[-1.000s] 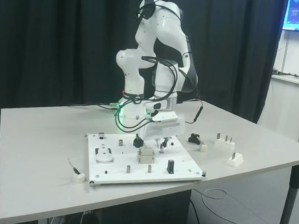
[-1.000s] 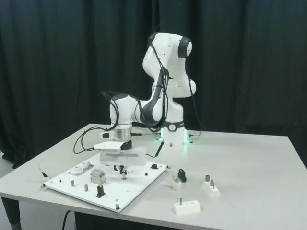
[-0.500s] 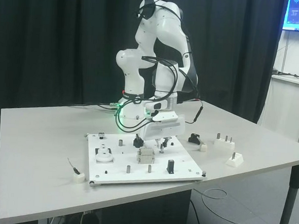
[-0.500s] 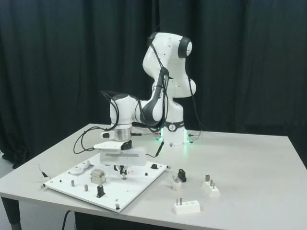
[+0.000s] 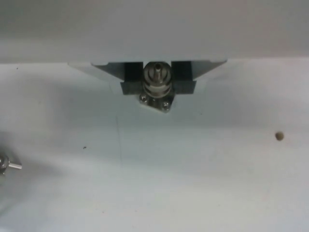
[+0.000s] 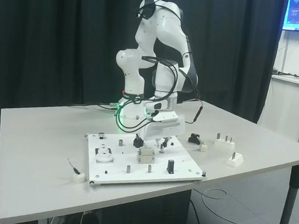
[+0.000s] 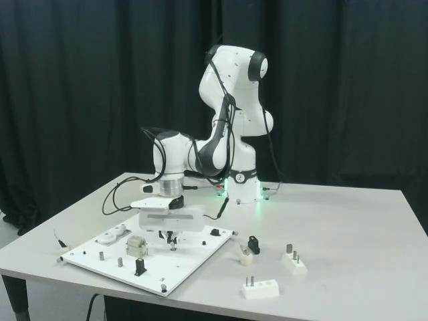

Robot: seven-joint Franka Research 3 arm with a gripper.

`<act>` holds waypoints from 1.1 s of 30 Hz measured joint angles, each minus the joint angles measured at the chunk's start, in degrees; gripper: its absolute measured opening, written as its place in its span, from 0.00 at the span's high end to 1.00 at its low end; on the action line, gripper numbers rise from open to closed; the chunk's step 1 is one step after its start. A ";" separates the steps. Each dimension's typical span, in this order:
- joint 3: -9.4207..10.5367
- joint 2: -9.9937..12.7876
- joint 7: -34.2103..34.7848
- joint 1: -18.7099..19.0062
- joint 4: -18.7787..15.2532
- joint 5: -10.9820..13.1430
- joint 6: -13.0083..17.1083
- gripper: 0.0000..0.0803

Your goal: Insert BNC.

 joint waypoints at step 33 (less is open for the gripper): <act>0.25 0.03 -0.65 -0.02 0.02 0.00 0.16 0.85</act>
